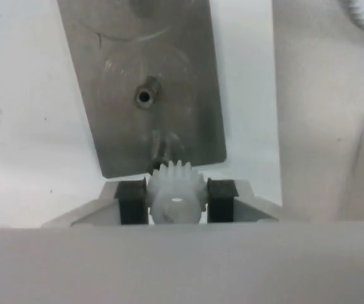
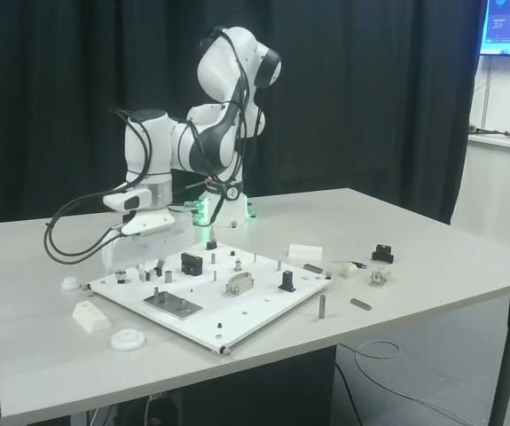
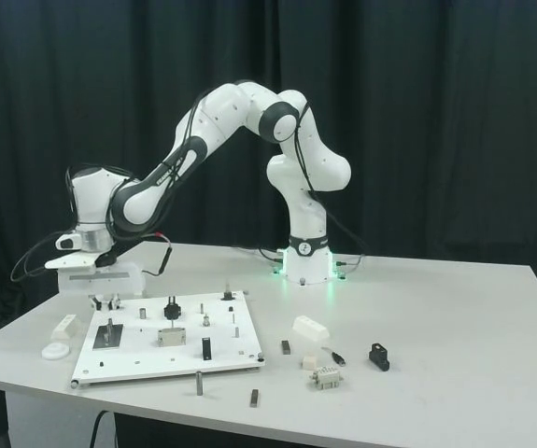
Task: Place small gear.
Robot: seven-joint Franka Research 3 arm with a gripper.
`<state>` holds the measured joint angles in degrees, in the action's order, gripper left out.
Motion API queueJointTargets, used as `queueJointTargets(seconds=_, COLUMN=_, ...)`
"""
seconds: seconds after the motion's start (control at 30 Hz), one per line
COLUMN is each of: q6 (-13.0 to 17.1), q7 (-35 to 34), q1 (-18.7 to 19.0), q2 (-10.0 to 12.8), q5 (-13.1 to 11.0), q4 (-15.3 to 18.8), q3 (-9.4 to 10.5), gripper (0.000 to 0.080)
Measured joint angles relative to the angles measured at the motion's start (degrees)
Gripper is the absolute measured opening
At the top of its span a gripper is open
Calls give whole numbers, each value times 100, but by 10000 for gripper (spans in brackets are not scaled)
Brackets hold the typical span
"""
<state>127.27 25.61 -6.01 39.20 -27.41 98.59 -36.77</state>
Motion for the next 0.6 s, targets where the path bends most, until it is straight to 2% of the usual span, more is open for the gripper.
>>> queueJointTargets(seconds=0.23, q6=-159, q7=-8, q1=0, q2=-1, q5=43, q4=-117, q3=-50, gripper=199)
queueJointTargets(seconds=0.6, q6=-172, q7=-9, q1=0, q2=0, q5=51, q4=-158, q3=-55, gripper=199)
